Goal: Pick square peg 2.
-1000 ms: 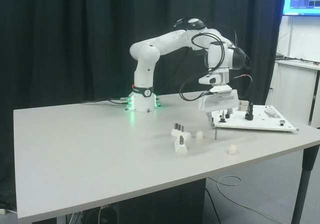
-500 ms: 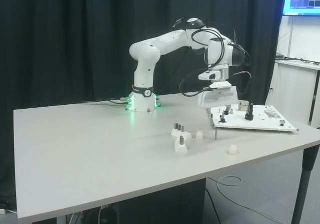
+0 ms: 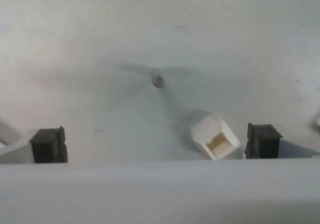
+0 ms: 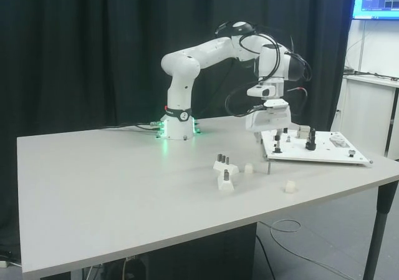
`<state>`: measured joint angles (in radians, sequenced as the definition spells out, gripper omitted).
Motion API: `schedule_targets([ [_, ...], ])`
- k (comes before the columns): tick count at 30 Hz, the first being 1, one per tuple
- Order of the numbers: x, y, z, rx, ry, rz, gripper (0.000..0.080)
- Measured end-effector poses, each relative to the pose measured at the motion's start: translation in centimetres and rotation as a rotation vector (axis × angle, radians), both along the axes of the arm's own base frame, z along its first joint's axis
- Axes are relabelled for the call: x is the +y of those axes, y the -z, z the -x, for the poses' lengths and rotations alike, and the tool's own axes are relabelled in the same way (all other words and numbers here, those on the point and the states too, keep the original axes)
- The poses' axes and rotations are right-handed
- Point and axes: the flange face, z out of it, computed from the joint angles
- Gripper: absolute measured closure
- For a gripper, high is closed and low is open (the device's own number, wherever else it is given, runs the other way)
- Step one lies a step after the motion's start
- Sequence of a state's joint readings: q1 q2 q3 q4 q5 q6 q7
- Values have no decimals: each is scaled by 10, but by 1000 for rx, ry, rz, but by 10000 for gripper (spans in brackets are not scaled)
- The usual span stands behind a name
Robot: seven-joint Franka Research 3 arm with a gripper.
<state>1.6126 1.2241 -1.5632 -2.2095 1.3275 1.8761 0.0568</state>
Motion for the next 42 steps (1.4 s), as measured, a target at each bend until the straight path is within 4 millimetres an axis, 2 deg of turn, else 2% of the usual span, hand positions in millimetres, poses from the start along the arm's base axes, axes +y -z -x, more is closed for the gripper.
schedule_targets([
  [30, -74, 12, 52, 106, -84, 6, 3],
  [42, -93, 18, 64, 91, -79, -9, 3],
])
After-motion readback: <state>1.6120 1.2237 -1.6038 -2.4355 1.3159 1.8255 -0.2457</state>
